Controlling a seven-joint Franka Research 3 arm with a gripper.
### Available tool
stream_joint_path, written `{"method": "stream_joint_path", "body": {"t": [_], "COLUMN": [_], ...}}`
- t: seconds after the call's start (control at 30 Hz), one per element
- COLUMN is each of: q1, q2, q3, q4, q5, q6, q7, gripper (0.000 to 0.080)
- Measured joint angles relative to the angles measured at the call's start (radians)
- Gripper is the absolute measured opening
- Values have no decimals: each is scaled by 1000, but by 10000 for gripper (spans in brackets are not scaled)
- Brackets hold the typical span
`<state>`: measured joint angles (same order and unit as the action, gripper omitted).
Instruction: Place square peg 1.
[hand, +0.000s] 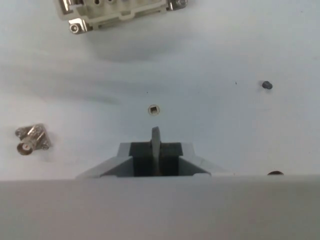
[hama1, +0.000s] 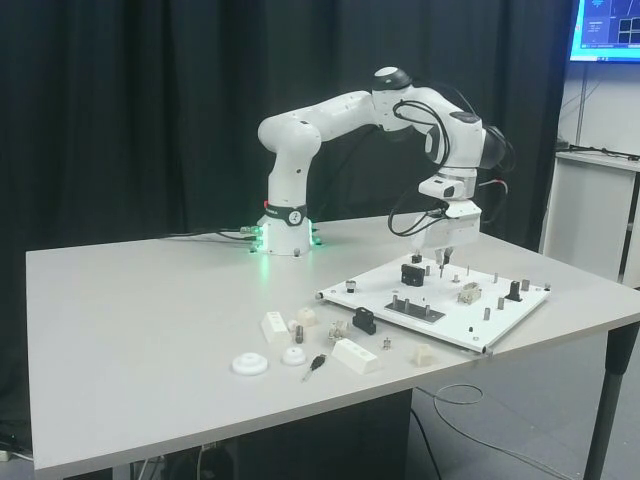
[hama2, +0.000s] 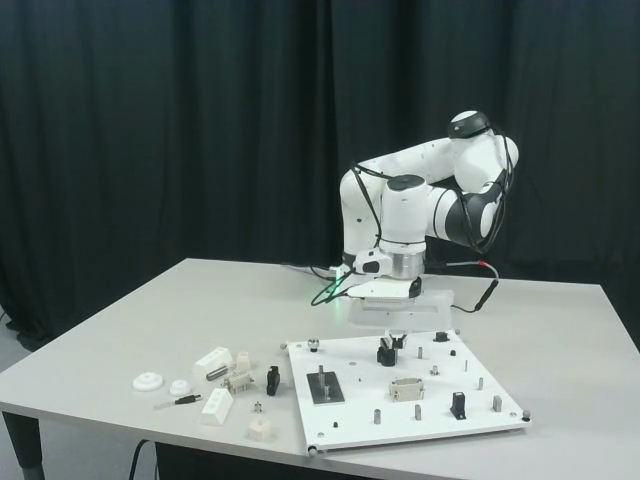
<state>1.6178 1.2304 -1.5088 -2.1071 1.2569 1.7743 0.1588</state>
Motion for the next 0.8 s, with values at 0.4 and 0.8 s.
{"method": "stream_joint_path", "body": {"t": [0.4,0.8], "q1": [0,-30], "q2": [0,0], "q3": [0,-5], "q4": [0,0], "q5": [0,-40], "q6": [5,83], "q7": [0,57], "gripper": [25,25]}}
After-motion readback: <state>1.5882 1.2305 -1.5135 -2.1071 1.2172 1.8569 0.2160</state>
